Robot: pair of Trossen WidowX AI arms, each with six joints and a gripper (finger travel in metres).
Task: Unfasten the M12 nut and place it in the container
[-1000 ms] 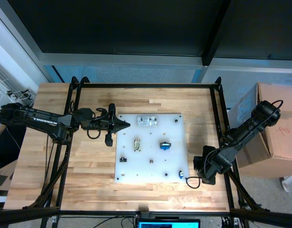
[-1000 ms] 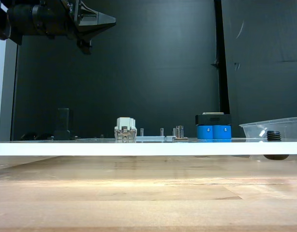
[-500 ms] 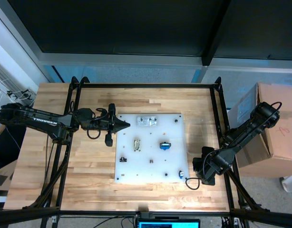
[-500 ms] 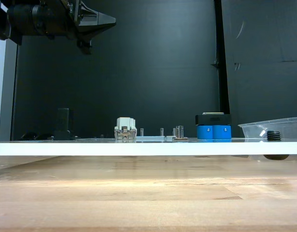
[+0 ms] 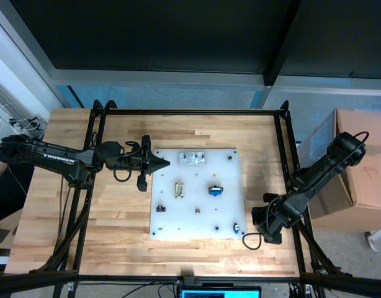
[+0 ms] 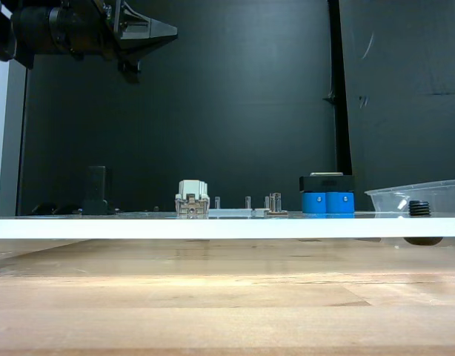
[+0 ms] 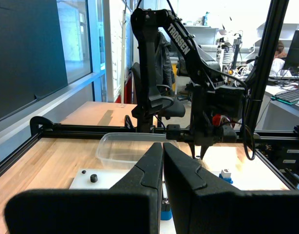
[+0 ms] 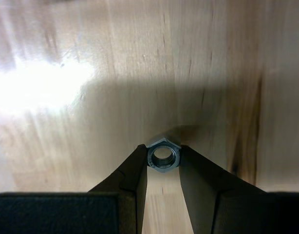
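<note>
The silver M12 nut (image 8: 163,157) is pinched between the two fingers of my right gripper (image 8: 162,163), over bare wooden tabletop and clear of its stud. In the high view my right gripper (image 5: 267,228) points down at the table just right of the white board (image 5: 178,223), near its near right corner. The black ribbed stud (image 6: 419,209) stands bare in the low view, in front of the clear container (image 6: 435,190). The container (image 7: 132,146) looks empty in the left wrist view. My left gripper (image 5: 163,163) hangs high over the board's far left edge, shut with nothing in it.
On the board are a blue connector block (image 6: 327,200), a white connector (image 6: 192,202) and small silver posts (image 6: 275,202). A black frame (image 5: 190,112) rings the table. A cardboard box (image 5: 358,167) stands off the right edge.
The right arm has shifted slightly, its gripper edging a little toward the near right. The left arm has not moved.
</note>
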